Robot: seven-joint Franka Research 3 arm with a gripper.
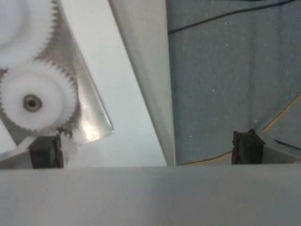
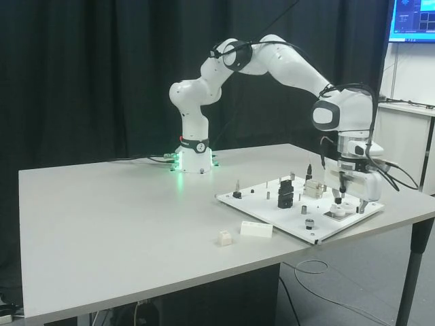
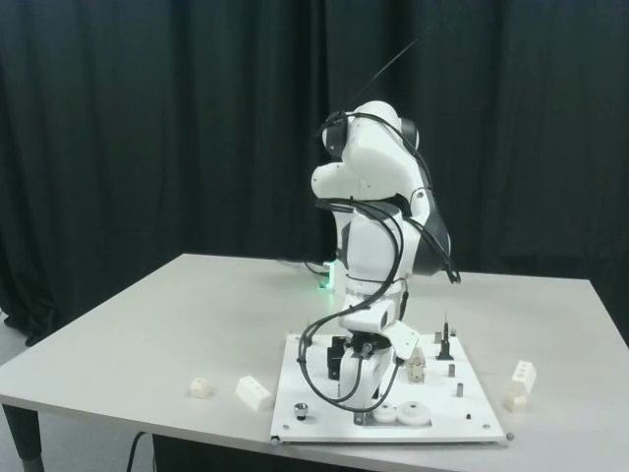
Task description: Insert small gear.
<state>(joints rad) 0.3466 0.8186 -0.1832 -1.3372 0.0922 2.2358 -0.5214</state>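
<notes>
My gripper [image 1: 146,149] is open, its black fingertips [image 1: 45,150] spread wide with nothing between them. It hangs low over the white assembly board [image 2: 265,204] at the corner nearest the table edge. Two white gears, a middle one [image 1: 33,99] and a bigger one [image 1: 16,23], sit meshed on a metal plate [image 1: 91,117]. Teeth of a smaller white gear [image 1: 67,135] show right beside one fingertip, mostly hidden by it. From the room, the gripper [image 2: 350,200] stands over the gears [image 2: 338,205]. In the second room view the gears [image 3: 401,415] lie at the board's front edge below the gripper [image 3: 378,391].
The board carries a black fixture [image 2: 284,193], pegs and small metal parts. White blocks [image 2: 256,229] lie on the table beside it, and another white block [image 3: 518,378] on its far side. The board's edge [image 1: 150,80] runs close to the table edge, with cables on the floor beyond.
</notes>
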